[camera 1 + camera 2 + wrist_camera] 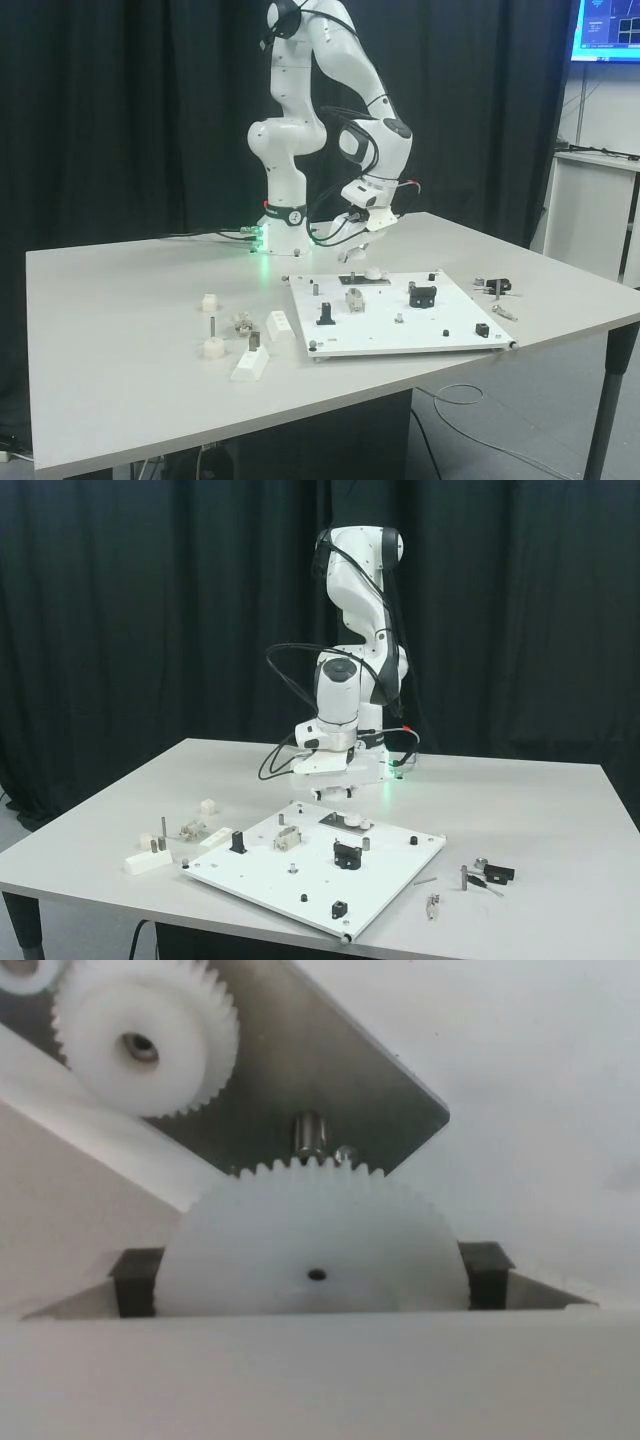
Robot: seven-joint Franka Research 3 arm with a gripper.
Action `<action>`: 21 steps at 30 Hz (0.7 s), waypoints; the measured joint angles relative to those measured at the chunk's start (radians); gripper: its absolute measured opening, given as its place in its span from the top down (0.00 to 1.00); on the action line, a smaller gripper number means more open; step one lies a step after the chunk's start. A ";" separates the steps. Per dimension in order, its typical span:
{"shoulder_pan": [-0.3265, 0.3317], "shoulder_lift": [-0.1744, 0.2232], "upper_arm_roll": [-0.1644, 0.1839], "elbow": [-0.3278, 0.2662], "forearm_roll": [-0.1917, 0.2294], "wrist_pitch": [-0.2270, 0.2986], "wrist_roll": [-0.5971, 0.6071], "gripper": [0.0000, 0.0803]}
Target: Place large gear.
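In the wrist view a large white gear with a small centre hole sits between the two black finger pads, and my gripper is shut on it. Beyond its toothed edge lies a grey metal plate with a bare upright peg. A medium white gear is mounted on that plate, and a smaller one meshes beside it. In the room views my gripper hangs a little above the far edge of the white board, over the plate.
The board carries black brackets, pegs and small fittings. To its left on the table lie white blocks and a peg stand. Small metal and black parts lie to its right.
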State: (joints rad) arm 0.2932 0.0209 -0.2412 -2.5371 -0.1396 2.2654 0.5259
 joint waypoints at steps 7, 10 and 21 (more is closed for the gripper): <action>-0.003 0.000 -0.002 -0.001 -0.005 0.001 0.000 0.25; -0.005 0.000 -0.002 -0.001 -0.005 0.002 0.000 0.25; -0.009 0.002 -0.002 -0.002 -0.005 0.008 0.000 0.25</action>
State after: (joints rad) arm 0.2846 0.0227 -0.2435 -2.5390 -0.1445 2.2737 0.5260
